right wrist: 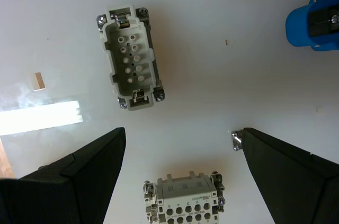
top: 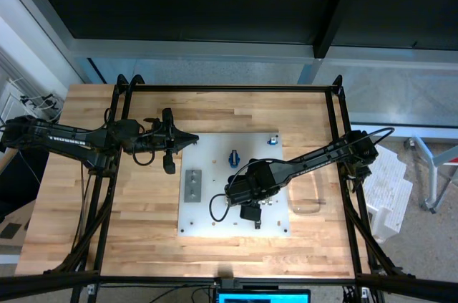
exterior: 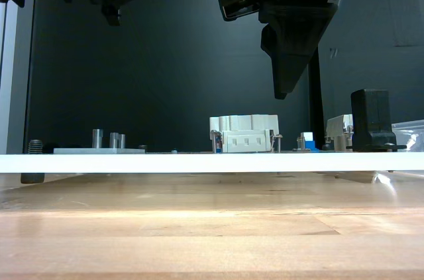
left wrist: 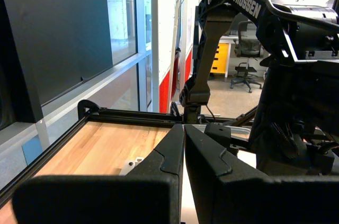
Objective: Pick the HAN10E connector and install on the hub
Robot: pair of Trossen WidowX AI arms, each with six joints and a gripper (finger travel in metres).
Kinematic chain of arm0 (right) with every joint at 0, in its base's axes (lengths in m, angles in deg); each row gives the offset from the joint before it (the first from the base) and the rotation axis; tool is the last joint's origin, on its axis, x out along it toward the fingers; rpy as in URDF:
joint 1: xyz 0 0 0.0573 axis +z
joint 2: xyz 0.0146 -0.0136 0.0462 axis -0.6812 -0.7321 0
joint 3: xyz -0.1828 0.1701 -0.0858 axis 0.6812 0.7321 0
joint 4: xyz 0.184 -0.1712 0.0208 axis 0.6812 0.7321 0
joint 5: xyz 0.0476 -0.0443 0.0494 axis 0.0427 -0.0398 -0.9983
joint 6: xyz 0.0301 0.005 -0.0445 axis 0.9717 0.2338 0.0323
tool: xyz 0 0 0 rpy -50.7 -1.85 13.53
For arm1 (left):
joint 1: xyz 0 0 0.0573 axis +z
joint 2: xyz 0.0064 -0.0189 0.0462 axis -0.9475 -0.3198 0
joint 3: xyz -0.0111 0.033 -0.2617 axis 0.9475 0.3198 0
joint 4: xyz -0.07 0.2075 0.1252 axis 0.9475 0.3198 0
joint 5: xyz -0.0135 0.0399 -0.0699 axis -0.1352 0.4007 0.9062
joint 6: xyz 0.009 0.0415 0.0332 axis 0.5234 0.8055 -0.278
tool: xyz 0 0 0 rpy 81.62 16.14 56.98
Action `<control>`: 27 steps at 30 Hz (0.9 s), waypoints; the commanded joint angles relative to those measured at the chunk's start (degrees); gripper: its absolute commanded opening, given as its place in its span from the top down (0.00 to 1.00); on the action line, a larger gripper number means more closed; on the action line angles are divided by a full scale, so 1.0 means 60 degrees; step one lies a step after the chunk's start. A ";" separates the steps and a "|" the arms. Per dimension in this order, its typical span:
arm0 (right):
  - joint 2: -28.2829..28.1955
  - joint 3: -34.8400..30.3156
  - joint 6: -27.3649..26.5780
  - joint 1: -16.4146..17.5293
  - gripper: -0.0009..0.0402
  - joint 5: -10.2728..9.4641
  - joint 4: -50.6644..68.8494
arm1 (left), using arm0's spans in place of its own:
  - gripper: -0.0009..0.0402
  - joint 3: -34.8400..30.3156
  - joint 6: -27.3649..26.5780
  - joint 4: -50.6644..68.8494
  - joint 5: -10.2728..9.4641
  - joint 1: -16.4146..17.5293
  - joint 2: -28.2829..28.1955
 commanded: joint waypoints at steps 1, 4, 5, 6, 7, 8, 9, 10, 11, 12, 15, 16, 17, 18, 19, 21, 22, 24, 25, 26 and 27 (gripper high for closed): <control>0.0000 0.0011 0.0000 -0.0007 0.23 0.0004 0.0007 | 0.98 -0.0004 0.0004 -0.0007 0.0004 0.0004 0.0000; 0.0004 0.0011 0.0000 -0.0026 0.23 0.0000 0.0015 | 0.98 -0.0004 0.0004 -0.0007 0.0004 0.0004 0.0000; 0.0004 0.0015 0.0000 -0.0026 0.23 0.0000 0.0015 | 0.98 -0.0004 0.0004 -0.0007 0.0004 0.0000 0.0000; 0.0004 0.0011 0.0000 -0.0026 0.23 0.0000 0.0018 | 0.98 -0.0004 0.0004 -0.0007 0.0004 0.0004 0.0000; 0.0004 0.0011 0.0000 -0.0029 0.23 0.0000 0.0022 | 0.98 -0.0004 0.0004 -0.0007 0.0000 0.0004 0.0000; 0.0007 0.0011 0.0000 -0.0029 0.23 0.0004 0.0025 | 0.98 -0.0004 0.0004 -0.0007 0.0004 0.0004 0.0000; 0.0007 0.0011 0.0004 -0.0029 0.23 0.0004 0.0029 | 0.98 -0.0004 0.0004 -0.0007 0.0004 0.0004 0.0000; 0.0011 0.0015 0.0004 -0.0029 0.23 0.0004 0.0033 | 0.98 -0.0004 0.0004 -0.0007 0.0004 0.0004 0.0000; 0.0015 0.0015 0.0004 -0.0029 0.23 0.0007 0.0033 | 0.98 -0.0004 0.0004 -0.0007 0.0004 0.0004 0.0000; 0.0058 0.0015 0.0015 -0.0029 0.23 0.0007 0.0040 | 0.98 -0.0004 0.0004 -0.0007 0.0004 0.0004 0.0000; 0.0182 0.0022 0.0015 -0.0033 0.23 0.0004 0.0164 | 0.98 -0.0004 0.0004 -0.0007 0.0004 0.0004 0.0000; 0.0229 0.0022 0.0018 -0.0033 0.23 0.0004 0.0248 | 0.98 -0.0004 0.0004 -0.0007 0.0004 0.0004 0.0000; 0.0288 0.0025 0.0095 -0.0033 0.23 0.0000 0.0357 | 0.98 -0.0004 0.0004 -0.0007 0.0004 0.0004 0.0000; 0.0350 0.0040 0.0186 -0.0033 0.23 -0.0004 0.0470 | 0.98 -0.0004 0.0004 -0.0011 0.0004 0.0004 0.0000; 0.0423 0.0055 0.0306 -0.0029 0.23 0.0004 0.0590 | 0.98 -0.0004 0.0004 -0.0007 0.0004 0.0004 0.0000; 0.0634 0.0164 0.0492 -0.0033 0.23 0.0000 0.0739 | 0.98 -0.0004 0.0004 -0.0007 0.0004 0.0004 0.0000; 0.0765 0.0251 0.0652 -0.0033 0.23 0.0004 0.0780 | 0.98 -0.0004 0.0004 -0.0007 0.0004 0.0004 0.0000; 0.1009 0.0484 0.1126 -0.0029 0.23 0.0000 0.0831 | 0.98 -0.0004 0.0004 -0.0007 0.0004 0.0000 0.0000; 0.1151 0.0612 0.1450 -0.0022 0.23 -0.0004 0.0874 | 0.98 -0.0004 0.0004 -0.0011 0.0004 0.0004 0.0000; 0.1268 0.0729 0.1821 -0.0022 0.23 0.0000 0.0918 | 0.98 -0.0004 0.0004 -0.0011 0.0004 0.0004 0.0000; 0.1370 0.0834 0.2178 -0.0022 0.23 -0.0011 0.0951 | 0.98 -0.0004 0.0004 -0.0007 0.0004 0.0004 0.0000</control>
